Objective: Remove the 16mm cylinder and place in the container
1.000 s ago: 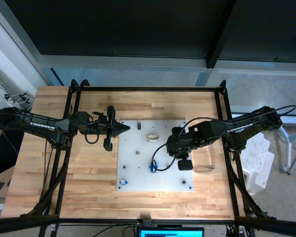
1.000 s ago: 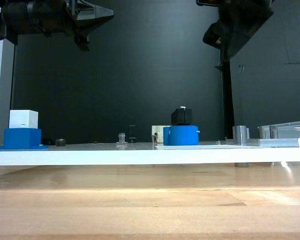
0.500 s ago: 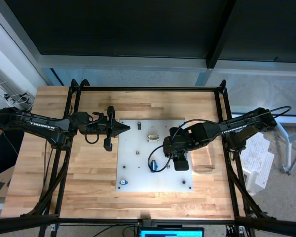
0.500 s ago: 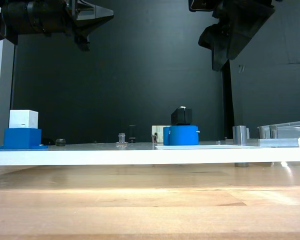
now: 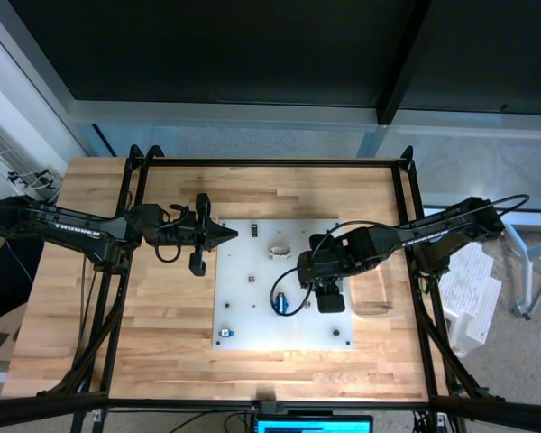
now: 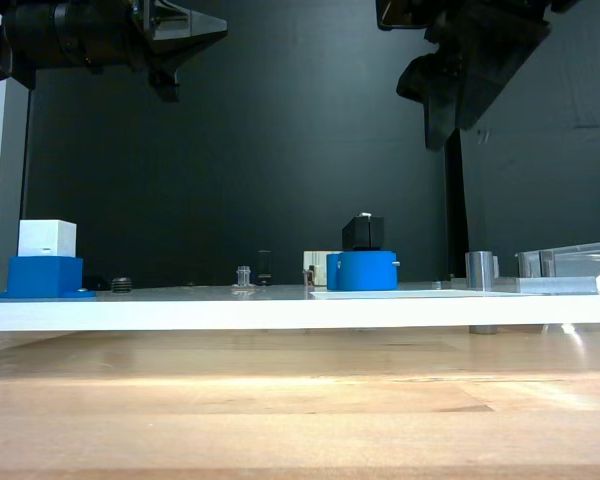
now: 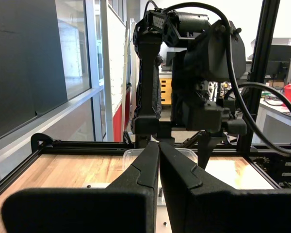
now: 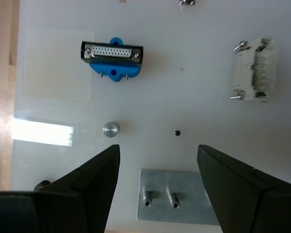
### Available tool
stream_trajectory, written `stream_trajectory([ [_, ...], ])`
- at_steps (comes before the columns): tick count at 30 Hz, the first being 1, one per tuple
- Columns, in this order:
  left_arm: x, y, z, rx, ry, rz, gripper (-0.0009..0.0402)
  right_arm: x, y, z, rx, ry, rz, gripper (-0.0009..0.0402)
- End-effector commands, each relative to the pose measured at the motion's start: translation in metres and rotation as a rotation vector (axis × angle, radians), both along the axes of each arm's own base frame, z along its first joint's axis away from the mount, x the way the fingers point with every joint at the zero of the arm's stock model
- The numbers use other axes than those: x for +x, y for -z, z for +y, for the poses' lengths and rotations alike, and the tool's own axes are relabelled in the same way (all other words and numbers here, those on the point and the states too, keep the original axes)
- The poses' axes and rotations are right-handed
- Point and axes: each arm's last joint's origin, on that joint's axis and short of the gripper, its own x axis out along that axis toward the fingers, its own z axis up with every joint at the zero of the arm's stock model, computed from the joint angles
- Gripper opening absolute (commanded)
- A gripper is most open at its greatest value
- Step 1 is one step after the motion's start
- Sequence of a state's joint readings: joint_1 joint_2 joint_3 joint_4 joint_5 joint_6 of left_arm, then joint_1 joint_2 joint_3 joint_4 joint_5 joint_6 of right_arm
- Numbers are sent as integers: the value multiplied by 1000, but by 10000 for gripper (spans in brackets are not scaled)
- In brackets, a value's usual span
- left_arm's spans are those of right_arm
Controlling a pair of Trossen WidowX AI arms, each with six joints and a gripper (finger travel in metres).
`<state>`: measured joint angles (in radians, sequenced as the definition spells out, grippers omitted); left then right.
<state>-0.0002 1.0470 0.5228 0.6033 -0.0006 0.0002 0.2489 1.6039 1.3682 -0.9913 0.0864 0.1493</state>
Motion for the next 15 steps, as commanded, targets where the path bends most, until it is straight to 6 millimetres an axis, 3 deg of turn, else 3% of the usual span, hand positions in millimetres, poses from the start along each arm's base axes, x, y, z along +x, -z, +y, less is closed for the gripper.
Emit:
stream_trajectory([
  [1,0,0,0,0,0,0,0,3,6,3,-3,-7,18,231],
  [15,0,0,0,0,0,0,0,10,25,15,-14,-27,70,244],
])
